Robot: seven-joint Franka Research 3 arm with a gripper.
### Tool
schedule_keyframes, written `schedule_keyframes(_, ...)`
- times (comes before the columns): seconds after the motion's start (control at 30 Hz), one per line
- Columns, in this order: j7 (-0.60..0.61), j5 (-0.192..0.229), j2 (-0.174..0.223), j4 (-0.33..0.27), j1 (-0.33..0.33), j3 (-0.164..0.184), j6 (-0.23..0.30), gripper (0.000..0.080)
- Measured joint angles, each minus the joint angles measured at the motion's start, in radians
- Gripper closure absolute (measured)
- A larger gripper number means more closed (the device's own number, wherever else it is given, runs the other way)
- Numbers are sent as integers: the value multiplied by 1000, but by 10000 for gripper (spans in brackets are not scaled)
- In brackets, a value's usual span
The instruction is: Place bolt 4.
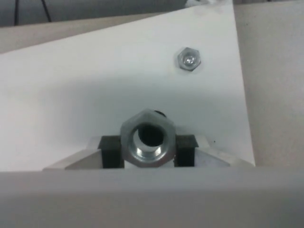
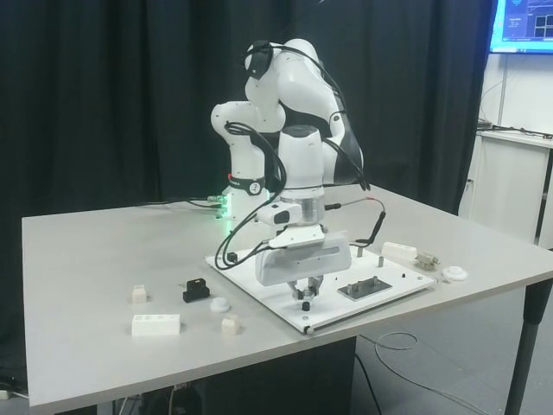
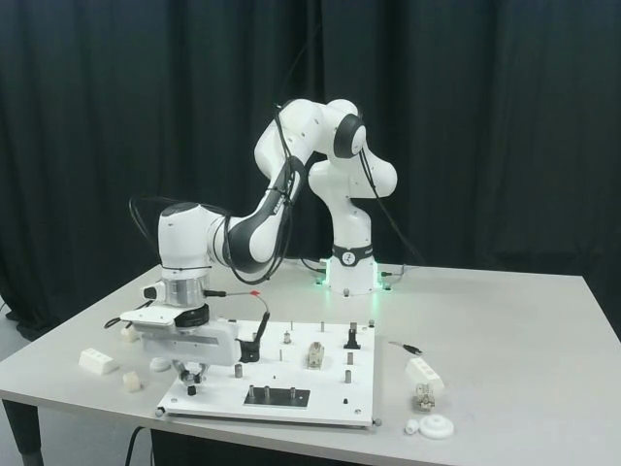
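Observation:
My gripper (image 1: 147,149) is shut on a grey hex-headed bolt (image 1: 147,138), clamped between the two black pads (image 1: 110,151). The bolt's hollow head faces the wrist camera. It hangs just over the white board (image 1: 95,85), near the board's front corner. A small dark spot (image 1: 160,114) shows on the board right behind the bolt head. Another hex bolt (image 1: 189,60) sits seated in the board close to its edge. In the room views the gripper (image 2: 302,298) (image 3: 191,381) points straight down, low over the board (image 2: 251,268) (image 3: 320,393).
A grey plate (image 2: 370,288) and several upright pegs (image 3: 322,327) stand on the board. Beside it on the table lie a white block (image 2: 155,324), a black piece (image 2: 196,290), a white disc (image 2: 220,304) and a white gear (image 2: 454,273).

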Motion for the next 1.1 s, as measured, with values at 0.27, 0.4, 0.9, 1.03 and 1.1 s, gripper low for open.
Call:
schedule_keyframes(0.27,1,0,-6,3,0,-18,3,574)
schedule_keyframes(0.4,-1,-1,-7,5,0,-39,3,574)
schedule_keyframes(0.9,-97,-2,-4,-1,-33,-90,6,574)
schedule_keyframes(1.03,-128,-2,-2,-1,-59,-91,11,574)
schedule_keyframes(1.1,-143,-2,0,-1,-74,-94,14,574)
